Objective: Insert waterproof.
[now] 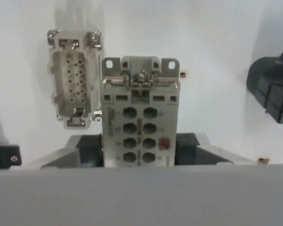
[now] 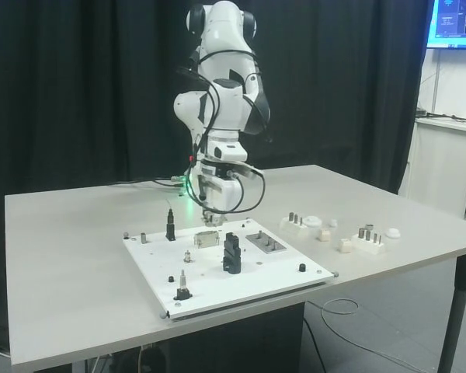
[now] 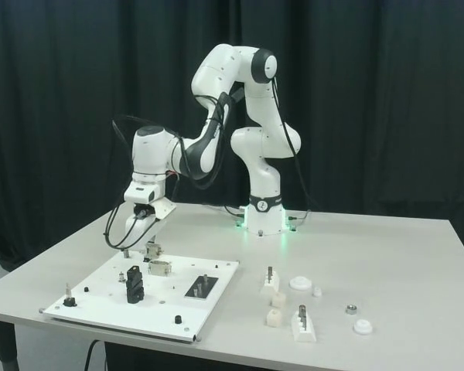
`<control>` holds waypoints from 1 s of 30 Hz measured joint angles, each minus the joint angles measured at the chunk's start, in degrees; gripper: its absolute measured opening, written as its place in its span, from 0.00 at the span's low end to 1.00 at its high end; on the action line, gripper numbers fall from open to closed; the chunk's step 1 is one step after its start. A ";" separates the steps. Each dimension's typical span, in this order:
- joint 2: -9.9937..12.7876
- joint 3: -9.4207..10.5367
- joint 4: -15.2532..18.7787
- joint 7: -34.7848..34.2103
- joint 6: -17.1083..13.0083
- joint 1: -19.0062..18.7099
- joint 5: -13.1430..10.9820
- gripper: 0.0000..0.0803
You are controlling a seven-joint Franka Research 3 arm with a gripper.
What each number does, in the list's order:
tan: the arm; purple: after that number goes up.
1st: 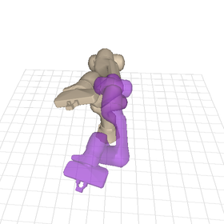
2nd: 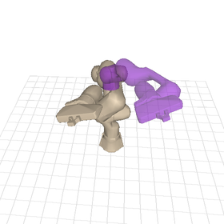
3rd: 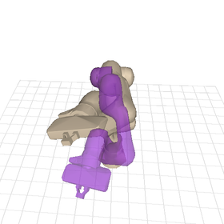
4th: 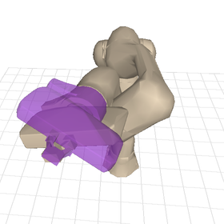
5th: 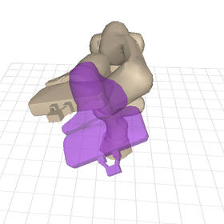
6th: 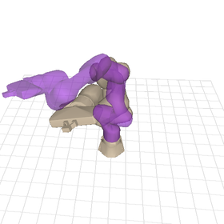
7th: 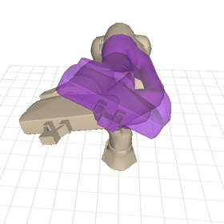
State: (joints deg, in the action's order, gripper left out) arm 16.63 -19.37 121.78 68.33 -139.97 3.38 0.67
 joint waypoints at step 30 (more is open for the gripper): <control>2.03 -2.00 1.27 6.21 1.30 -0.25 -3.50 0.40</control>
State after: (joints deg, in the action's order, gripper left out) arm 18.66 -21.38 123.05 74.54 -138.67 3.12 -2.83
